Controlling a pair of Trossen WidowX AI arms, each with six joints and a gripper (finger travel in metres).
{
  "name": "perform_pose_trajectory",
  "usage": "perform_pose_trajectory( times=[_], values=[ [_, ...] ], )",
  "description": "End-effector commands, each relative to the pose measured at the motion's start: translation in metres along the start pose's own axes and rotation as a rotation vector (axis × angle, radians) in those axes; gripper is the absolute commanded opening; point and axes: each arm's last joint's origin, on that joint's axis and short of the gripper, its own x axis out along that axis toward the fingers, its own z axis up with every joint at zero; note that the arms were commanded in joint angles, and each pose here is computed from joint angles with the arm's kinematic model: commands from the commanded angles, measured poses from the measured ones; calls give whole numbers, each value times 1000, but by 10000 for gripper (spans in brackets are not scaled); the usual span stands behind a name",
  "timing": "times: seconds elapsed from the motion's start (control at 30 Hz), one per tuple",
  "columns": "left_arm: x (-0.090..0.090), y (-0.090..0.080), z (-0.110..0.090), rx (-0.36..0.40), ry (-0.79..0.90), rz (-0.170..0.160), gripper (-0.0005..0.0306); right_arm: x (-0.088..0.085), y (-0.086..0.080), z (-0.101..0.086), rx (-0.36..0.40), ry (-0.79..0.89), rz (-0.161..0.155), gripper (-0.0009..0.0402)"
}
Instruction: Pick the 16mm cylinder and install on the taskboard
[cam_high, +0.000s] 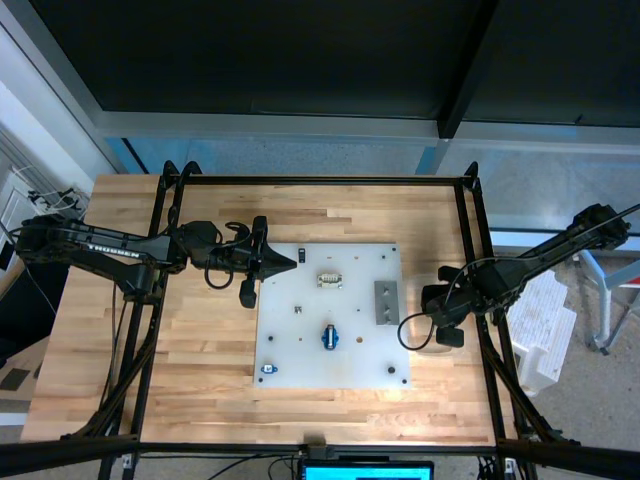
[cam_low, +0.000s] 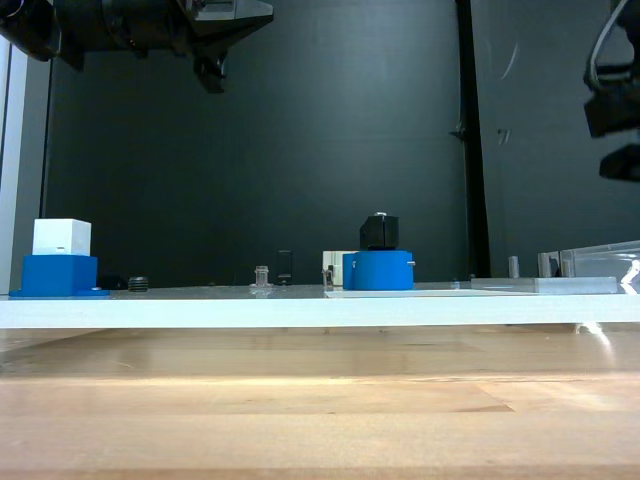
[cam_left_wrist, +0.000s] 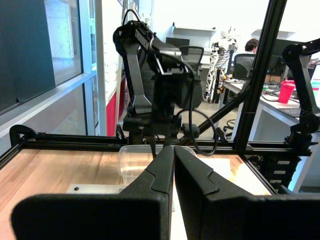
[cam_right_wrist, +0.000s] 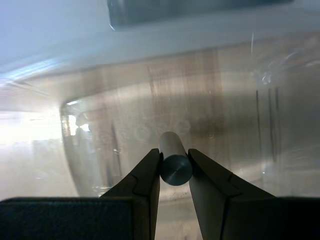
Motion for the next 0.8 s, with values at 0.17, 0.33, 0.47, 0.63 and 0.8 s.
perform_pose_trajectory(
  times=[0.17,0.33,0.47,0.63,0.8],
  values=[
    [0,0,0,0,-1,0,0,-34,3,15,8,-54,-5,0],
    [0,0,0,0,-1,0,0,-56,5,24,16,-97,23,0],
    [0,0,0,0,-1,0,0,-67,7,29,21,-119,36,0],
    [0,0,0,0,-1,0,0,-68,12,38,6,-103,8,0],
    [0,0,0,0,-1,0,0,-57,20,47,-20,-54,-25,0]
  ],
)
